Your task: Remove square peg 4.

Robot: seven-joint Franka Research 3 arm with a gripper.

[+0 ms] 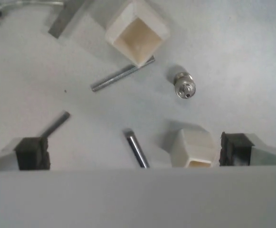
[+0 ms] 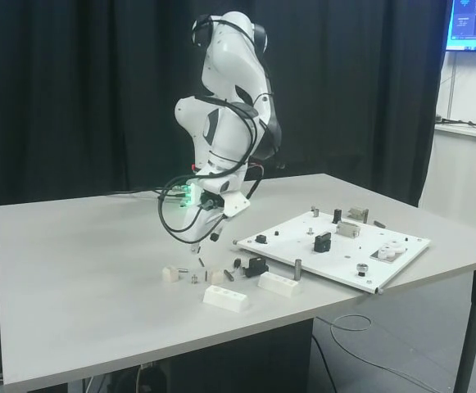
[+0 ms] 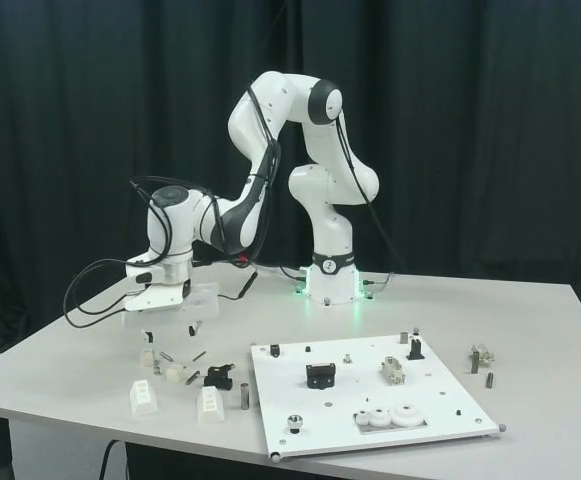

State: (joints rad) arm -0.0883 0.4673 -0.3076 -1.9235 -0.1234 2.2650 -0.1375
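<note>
My gripper point(image 1: 133, 152) is open, its black pads point(image 1: 31, 153) far apart, and it holds nothing. It hangs a little above the table, left of the white board point(image 2: 385, 264). A small white square peg point(image 1: 195, 149) lies on the table just inside one pad. A second hollow white square peg point(image 1: 137, 31) lies farther off. In the room views the gripper point(image 3: 170, 332) hovers over two small white pegs point(image 3: 148, 357) point(image 3: 177, 373), also visible as pegs point(image 2: 170, 274) point(image 2: 216, 277) below the gripper point(image 2: 206, 250).
Loose parts lie under the gripper: a metal pin point(image 1: 137, 148), a longer rod point(image 1: 121, 77), a black pin point(image 1: 56, 124) and a small metal bolt point(image 1: 184, 85). Two larger white blocks point(image 3: 143, 396) point(image 3: 211, 404) and a black piece point(image 3: 218, 378) sit near the table's front edge.
</note>
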